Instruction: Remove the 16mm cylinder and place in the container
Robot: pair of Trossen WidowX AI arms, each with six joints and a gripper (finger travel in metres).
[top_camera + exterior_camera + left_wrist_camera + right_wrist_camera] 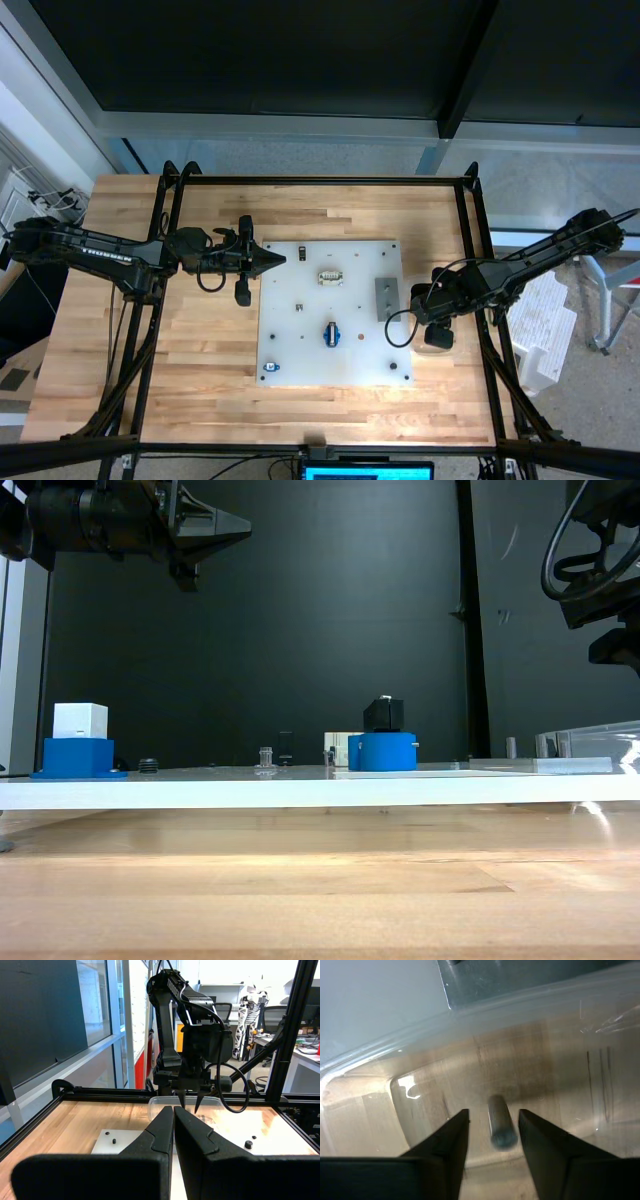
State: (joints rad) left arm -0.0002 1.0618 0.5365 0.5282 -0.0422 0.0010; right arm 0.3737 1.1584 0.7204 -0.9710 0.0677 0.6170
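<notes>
Step in hand: release into the bin, the last part of the task.

- Right gripper (pixel 493 1111): at roughly 4 o'clock off the task board (pixel 300 340), just outside its edge, pointing down into the container (pixel 385 1050). Jaws stand moderately apart and hold nothing.
- 16mm cylinder (pixel 500 1122): lies between the two jaws, with a gap on each side and touching neither. It is within the container's walls, with the bin floor and the wood grain beneath showing through behind it. It looks smeared in the right wrist view, so I cannot tell whether it is resting on the floor or is just above it.
- Grey metal block (pixel 387 297): sits on the board at about 10 o'clock from the container, just beyond the bin's rim.
- Left gripper (pixel 278 260): parked in the air at about 10 o'clock on the board's edge, well apart from the work, with its jaws pressed together and empty.

Judgement: removal looks done and placement is almost complete, because the peg is off the board and inside the bin outline.

Next move: raise the right gripper straight up with the jaws kept apart, so the tips clear the clear plastic wall without nudging the bin. Then draw the arm back toward 3 o'clock. Confirm that the peg has settled on the floor of the bin.
</notes>
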